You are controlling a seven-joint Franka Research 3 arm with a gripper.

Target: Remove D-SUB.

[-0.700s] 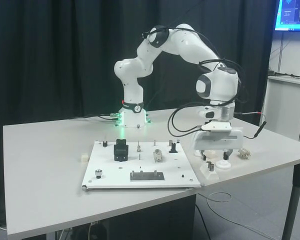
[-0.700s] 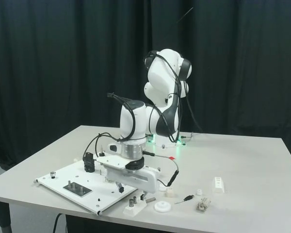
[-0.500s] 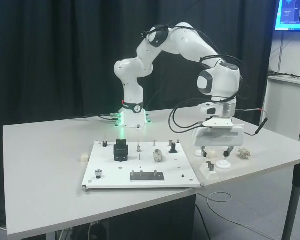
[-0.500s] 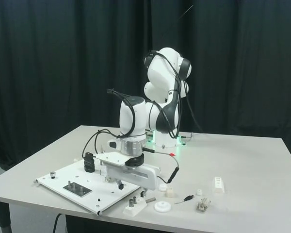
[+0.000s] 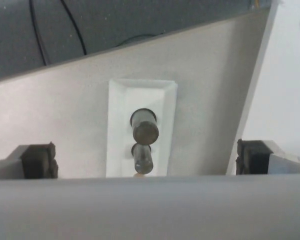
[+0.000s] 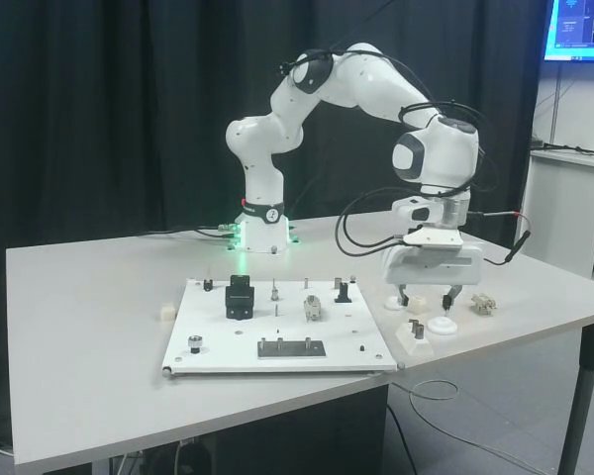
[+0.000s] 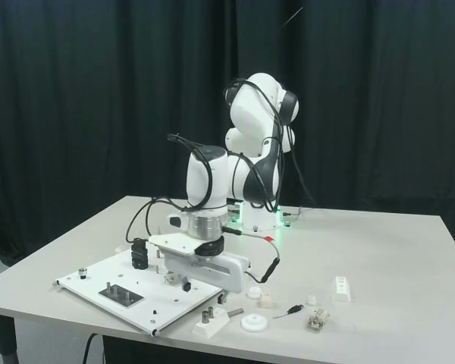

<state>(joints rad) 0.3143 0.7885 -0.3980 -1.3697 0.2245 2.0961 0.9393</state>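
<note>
No readable labels or writing anywhere. End effector [image 6: 425, 297] released, holding nothing, hovering mid-right of the first room view above a small white base [image 5: 141, 129] with two grey pegs [image 5: 144, 127]. D-SUB [image 6: 484, 305] lies on the table [image 6: 89, 297] right of it, small, detail unclear. White board [image 6: 277, 341] lower centre.

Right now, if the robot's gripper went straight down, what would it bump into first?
Probably the small white block with two upright pins right under the open gripper, off the white board. Below that is the grey table.
</note>
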